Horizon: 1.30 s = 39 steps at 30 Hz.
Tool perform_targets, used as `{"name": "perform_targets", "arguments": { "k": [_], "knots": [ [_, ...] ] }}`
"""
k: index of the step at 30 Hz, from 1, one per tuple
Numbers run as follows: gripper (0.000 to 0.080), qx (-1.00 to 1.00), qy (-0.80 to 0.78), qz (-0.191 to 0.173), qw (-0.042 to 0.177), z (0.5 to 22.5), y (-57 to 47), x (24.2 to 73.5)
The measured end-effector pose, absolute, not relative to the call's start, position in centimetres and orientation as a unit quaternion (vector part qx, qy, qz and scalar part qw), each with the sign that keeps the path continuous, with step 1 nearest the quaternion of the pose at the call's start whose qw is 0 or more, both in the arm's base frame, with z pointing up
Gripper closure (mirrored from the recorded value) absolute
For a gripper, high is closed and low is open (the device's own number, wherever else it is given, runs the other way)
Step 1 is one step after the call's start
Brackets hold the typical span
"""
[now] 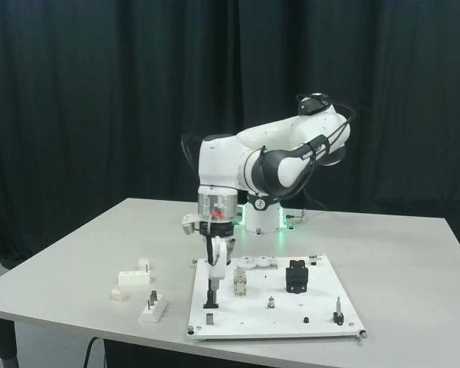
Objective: Insert round peg 2.
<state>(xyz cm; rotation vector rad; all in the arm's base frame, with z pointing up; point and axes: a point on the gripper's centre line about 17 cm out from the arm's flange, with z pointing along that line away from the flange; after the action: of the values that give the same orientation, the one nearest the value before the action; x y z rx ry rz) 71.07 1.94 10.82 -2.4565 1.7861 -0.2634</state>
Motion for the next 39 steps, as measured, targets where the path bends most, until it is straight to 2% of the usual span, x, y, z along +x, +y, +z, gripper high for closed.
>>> {"name": "perform_targets", "arguments": {
  "k": [10, 24, 39],
  "knots": [
    [0.0743, -0.806, 0.586, -0.073, 0.026, 9.2, 3.4, 70.5],
    [0.0743, -0.813, 0.58, -0.042, 0.029, 6.1, 5.9, 69.5],
    [0.0743, -0.813, 0.58, -0.031, 0.031, 5.5, 7.6, 69.2]
  ]
}}
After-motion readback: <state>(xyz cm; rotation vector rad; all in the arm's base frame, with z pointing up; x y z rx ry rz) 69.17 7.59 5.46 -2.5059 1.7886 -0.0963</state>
